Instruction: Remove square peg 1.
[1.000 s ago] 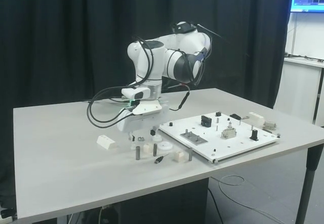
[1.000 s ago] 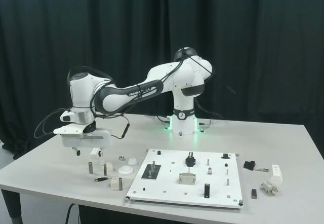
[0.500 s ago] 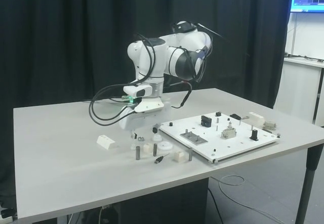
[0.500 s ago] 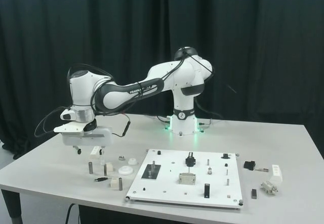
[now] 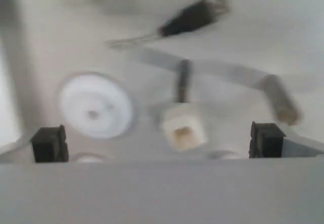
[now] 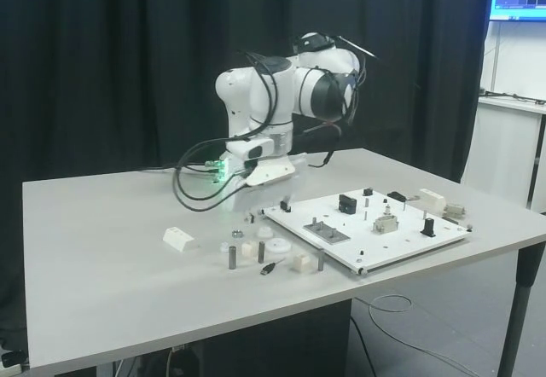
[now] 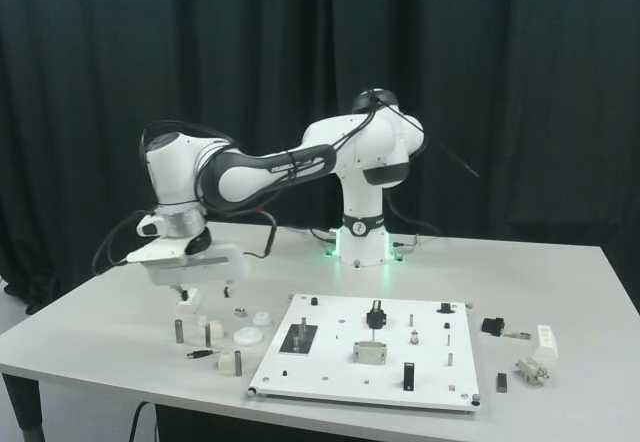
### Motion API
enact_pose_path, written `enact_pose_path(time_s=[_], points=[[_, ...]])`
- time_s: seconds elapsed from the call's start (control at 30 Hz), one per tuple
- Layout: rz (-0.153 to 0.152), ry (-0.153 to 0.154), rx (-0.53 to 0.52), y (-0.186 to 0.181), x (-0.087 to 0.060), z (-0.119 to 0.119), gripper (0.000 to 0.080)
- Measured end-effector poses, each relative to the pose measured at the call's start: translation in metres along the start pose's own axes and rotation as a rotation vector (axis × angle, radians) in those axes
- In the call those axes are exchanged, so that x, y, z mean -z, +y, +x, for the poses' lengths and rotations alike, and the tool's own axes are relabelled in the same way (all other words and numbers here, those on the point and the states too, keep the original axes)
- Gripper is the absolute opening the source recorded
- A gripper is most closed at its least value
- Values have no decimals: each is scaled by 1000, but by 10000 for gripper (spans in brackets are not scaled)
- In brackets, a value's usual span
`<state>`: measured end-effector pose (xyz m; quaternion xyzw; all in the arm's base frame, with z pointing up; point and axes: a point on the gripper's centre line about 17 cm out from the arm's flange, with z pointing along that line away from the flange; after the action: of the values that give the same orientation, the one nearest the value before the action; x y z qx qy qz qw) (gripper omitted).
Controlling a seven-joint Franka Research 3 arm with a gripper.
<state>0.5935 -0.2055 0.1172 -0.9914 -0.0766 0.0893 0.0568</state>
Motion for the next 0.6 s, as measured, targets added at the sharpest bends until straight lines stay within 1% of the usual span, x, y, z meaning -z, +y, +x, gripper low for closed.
enact_pose_path(time_s=[0.17, 0.27, 0.47, 0.6], points=[[61, -28, -18, -43, -1, 3, 800], [87, -45, -25, -70, -3, 6, 800], [113, -75, -41, -124, -9, 10, 800], [116, -88, -50, -159, -13, 10, 800]])
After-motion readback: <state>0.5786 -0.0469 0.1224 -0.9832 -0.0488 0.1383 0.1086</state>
